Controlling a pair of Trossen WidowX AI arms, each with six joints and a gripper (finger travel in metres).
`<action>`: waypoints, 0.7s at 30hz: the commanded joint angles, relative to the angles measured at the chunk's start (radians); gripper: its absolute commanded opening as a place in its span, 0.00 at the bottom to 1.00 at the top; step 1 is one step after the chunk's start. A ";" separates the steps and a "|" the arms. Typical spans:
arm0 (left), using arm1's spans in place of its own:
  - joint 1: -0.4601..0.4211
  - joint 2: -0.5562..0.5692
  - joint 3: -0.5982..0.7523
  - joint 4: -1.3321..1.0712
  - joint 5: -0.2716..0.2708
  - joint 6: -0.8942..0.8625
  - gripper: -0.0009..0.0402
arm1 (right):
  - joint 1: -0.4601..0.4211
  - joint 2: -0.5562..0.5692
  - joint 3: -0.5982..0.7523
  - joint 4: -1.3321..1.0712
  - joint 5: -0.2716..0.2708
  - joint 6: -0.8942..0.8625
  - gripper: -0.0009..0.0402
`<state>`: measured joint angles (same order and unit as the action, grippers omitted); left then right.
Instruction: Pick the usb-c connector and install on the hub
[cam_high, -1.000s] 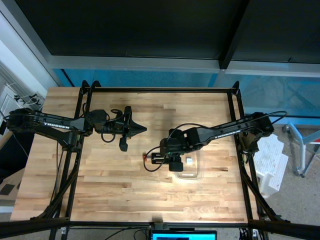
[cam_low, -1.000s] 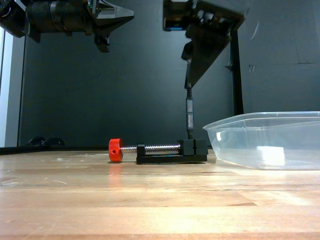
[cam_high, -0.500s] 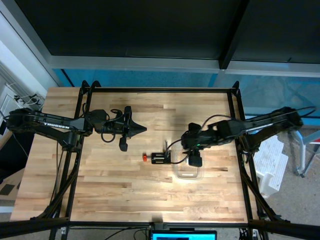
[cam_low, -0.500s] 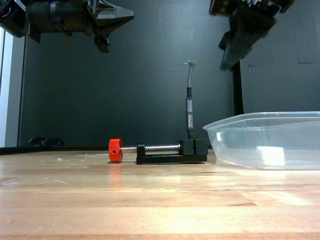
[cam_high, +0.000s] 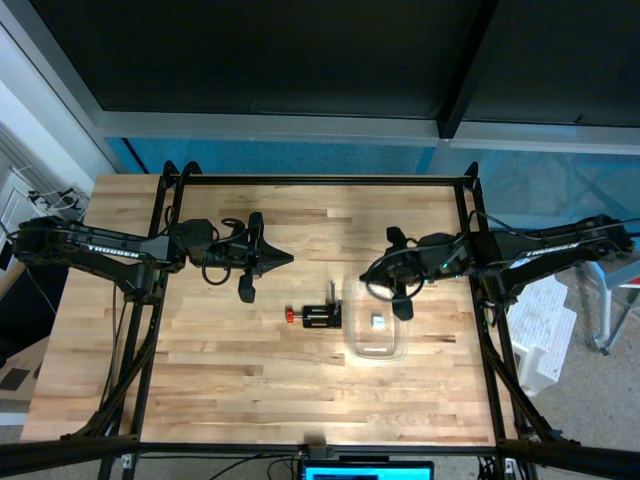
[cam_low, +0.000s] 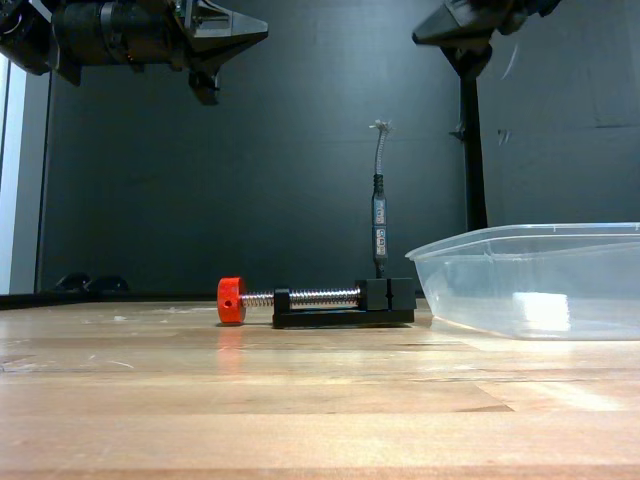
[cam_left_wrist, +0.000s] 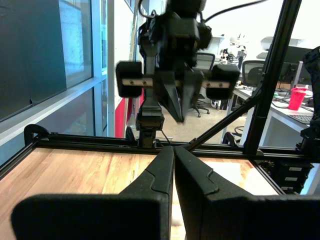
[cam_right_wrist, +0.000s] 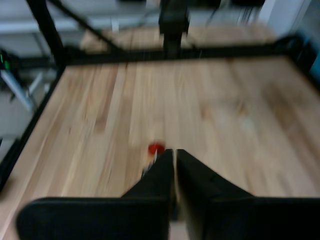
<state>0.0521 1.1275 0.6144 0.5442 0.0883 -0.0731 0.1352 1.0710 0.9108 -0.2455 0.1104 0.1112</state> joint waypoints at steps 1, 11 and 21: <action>0.000 0.000 0.000 0.000 0.000 0.000 0.02 | -0.048 -0.046 -0.063 0.134 -0.063 -0.013 0.05; 0.000 0.000 0.000 0.000 0.000 0.000 0.02 | -0.070 -0.103 -0.253 0.497 -0.085 -0.039 0.02; 0.000 0.000 0.000 0.000 0.000 0.000 0.02 | -0.090 -0.127 -0.306 0.579 -0.089 -0.016 0.02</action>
<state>0.0521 1.1275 0.6140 0.5442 0.0883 -0.0734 0.0505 0.9485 0.6044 0.3359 0.0307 0.0982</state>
